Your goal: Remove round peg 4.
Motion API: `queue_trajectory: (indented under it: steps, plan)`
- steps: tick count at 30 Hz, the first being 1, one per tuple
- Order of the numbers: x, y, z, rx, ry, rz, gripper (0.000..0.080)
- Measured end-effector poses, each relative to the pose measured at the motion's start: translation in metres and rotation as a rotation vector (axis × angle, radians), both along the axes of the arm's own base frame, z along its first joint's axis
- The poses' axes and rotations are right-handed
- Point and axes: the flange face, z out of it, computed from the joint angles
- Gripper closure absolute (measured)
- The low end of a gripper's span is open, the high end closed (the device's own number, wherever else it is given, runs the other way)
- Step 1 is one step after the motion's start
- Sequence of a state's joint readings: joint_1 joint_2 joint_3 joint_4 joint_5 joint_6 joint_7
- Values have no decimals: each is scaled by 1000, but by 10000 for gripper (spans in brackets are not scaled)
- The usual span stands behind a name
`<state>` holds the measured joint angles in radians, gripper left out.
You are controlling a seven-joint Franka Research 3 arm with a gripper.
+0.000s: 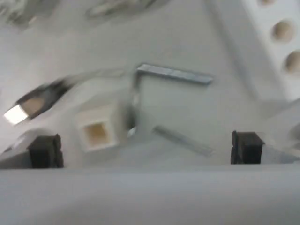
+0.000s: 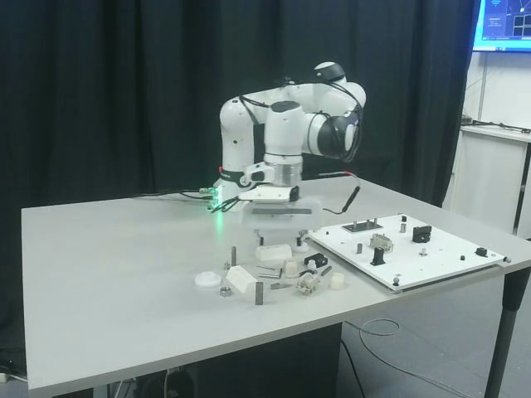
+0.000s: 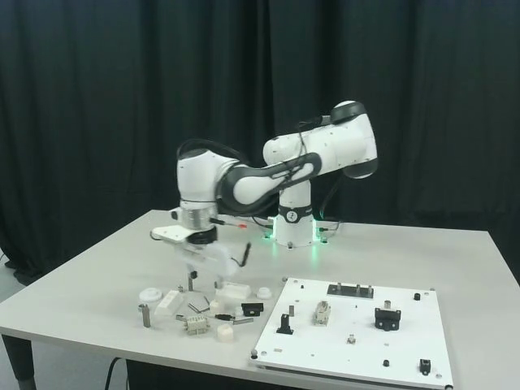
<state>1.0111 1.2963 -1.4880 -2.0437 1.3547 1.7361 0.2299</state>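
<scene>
The two black fingertips (image 1: 45, 151) stand wide apart in the wrist view with nothing between them, so we record the gripper (image 1: 145, 149) as open and empty. It hangs above the loose parts scattered on the grey table (image 2: 108, 249), off the white board (image 3: 357, 341); under it we see a white square block with a recessed hole (image 1: 97, 130), and a thin bent metal piece (image 1: 171, 74) at roughly 1 o'clock from the block. A corner of the board with round holes (image 1: 283, 31) shows at the edge of the wrist view. We cannot identify round peg 4 with certainty: in the room views several small upright pegs (image 3: 350, 338) stand on the board, well apart from the gripper. Our judgement: the approach has not begun. The next move calls for carrying the arm over the board, centring the open fingers on the correct peg, descending, closing, then pulling straight up.
</scene>
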Motion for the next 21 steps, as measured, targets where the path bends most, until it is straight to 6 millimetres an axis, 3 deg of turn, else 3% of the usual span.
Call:
queue_trajectory:
  steps: [21]
  plan:
    - [-21, 177, 2, -22, -26, -51, 3]
